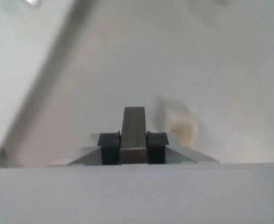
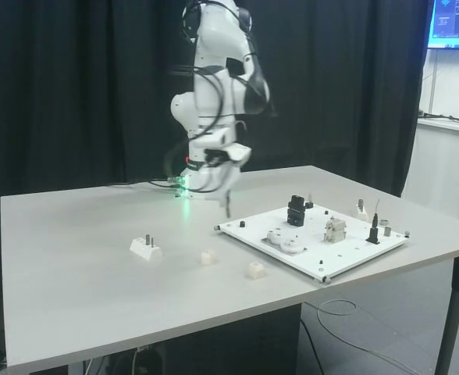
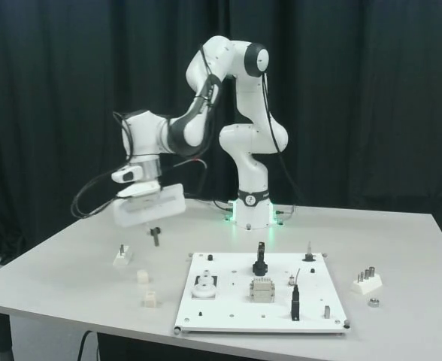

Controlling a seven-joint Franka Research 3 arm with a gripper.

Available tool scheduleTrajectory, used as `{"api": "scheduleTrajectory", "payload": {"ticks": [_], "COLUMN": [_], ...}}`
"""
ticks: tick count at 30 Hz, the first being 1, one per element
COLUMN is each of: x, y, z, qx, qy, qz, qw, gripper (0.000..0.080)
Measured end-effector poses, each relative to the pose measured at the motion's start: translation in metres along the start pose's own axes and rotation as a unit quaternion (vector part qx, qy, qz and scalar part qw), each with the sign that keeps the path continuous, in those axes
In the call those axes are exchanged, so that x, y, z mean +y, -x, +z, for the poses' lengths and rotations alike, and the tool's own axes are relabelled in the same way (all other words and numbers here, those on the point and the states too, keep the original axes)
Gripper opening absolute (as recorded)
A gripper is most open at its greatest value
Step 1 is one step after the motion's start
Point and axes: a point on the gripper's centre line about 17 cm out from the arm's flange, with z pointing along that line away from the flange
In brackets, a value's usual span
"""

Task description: Insert square peg 3.

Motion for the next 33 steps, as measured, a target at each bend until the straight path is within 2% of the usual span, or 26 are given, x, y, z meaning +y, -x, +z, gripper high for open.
{"api": "scheduleTrajectory", "payload": {"ticks": [5,10,21,25,29,33], "x": [-0.017,-0.033,-0.062,-0.067,-0.070,-0.075], "y": [-0.045,-0.089,-0.181,-0.211,-0.239,-0.262], "z": [0.005,0.008,0.011,0.011,0.010,0.011], "qx": [0.005,0.011,0.027,0.023,0.013,-0.002], "qy": [0.003,0.014,0.046,0.058,0.070,0.073], "qz": [-0.043,-0.083,-0.164,-0.202,-0.249,-0.287], "qw": [0.9991,0.9963,0.9850,0.9773,0.9659,0.9551], "gripper": [0.0115,0.0115,0.0115,0.0115,0.0115,0.0115]}}
